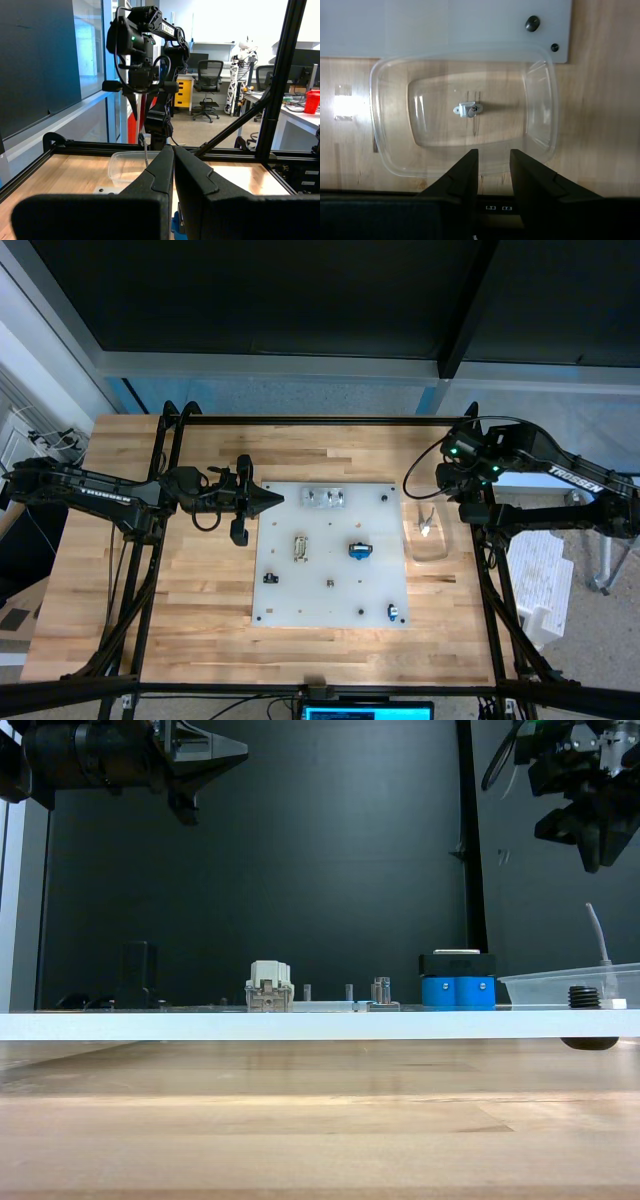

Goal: Pick the RJ45 connector and install on taskboard

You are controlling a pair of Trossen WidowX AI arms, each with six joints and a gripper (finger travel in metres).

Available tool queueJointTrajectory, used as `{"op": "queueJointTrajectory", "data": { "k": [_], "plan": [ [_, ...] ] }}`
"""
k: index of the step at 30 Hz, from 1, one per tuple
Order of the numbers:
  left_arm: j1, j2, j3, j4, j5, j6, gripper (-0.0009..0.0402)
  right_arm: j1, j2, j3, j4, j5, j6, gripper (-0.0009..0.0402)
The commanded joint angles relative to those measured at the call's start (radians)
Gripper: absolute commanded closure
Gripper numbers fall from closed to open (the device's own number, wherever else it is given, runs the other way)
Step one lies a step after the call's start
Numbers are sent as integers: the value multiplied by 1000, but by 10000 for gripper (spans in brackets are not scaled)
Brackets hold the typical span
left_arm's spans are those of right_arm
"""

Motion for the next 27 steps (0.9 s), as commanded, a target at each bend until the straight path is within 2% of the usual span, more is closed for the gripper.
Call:
{"op": "queueJointTrajectory", "data": {
  "k": [1, 17, 27],
  "plan": [
    [0, 0, 0, 0, 0, 0, 393, 0, 18, -17, 4, 0, -4, 290],
    [0, 0, 0, 0, 0, 0, 393, 6, 21, -174, 153, -9, -36, 230],
    [0, 0, 0, 0, 0, 0, 393, 58, 22, -267, 222, -9, -18, 220]
  ]
}}
